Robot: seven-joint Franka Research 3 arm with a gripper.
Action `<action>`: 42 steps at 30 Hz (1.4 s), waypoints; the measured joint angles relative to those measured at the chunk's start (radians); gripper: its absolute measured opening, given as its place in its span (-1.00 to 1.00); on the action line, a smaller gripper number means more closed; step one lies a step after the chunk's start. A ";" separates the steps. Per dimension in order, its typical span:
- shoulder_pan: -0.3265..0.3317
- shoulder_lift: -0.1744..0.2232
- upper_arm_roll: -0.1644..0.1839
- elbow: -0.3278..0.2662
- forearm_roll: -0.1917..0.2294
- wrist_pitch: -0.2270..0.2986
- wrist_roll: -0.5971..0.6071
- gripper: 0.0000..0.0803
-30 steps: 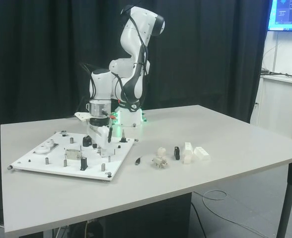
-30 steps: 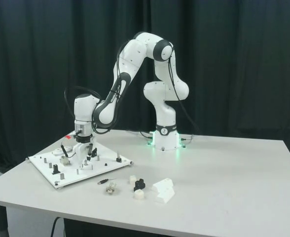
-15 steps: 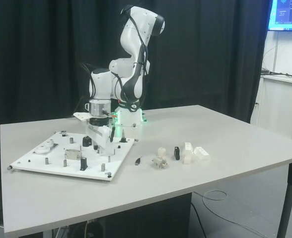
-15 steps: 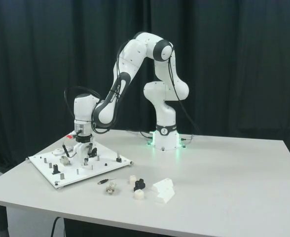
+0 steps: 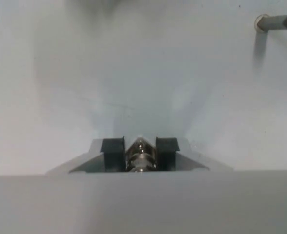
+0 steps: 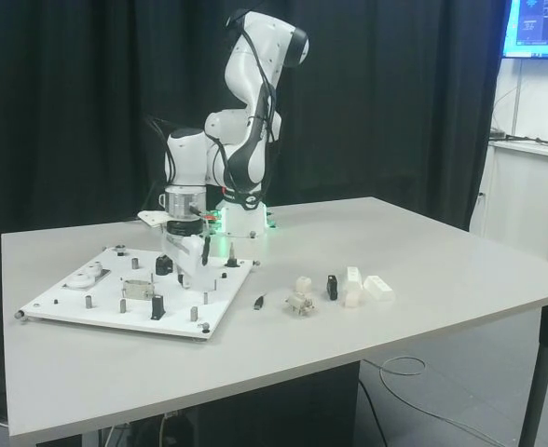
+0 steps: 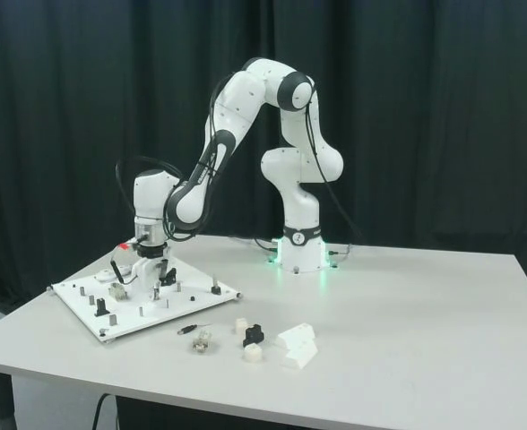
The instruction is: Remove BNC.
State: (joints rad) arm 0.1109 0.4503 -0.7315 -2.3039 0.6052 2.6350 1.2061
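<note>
In the wrist view a small metal BNC connector (image 5: 141,156) sits between my two black fingertips (image 5: 113,146), with the gripper (image 5: 140,147) shut on it above the white board (image 5: 133,73). In the room views the gripper (image 6: 185,264) (image 7: 150,276) hangs just above the middle of the white assembly board (image 6: 69,312) (image 7: 125,324) at the table's left. The connector itself is too small to make out in the room views.
Several pegs and black fittings stand on the board, among them a grey peg (image 5: 274,21). Beside the board lie a small plug (image 6: 257,301), a connector part (image 6: 299,299), a black piece (image 6: 332,287) and white blocks (image 6: 365,287) (image 7: 297,344). The arm's base (image 7: 301,251) stands behind.
The gripper has lifted a little off the board and drifted slightly toward the board's far side. The loose parts on the table have not moved.
</note>
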 joint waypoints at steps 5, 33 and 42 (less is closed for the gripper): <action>-0.001 0.000 0.000 0.000 0.009 -0.002 0.000 -0.67; -0.001 0.002 0.003 0.003 0.013 -0.005 -0.279 -0.68; -0.001 0.003 0.003 0.005 0.013 -0.005 -0.434 -0.68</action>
State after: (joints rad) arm 0.1096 0.4532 -0.7281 -2.2990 0.6183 2.6301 0.7717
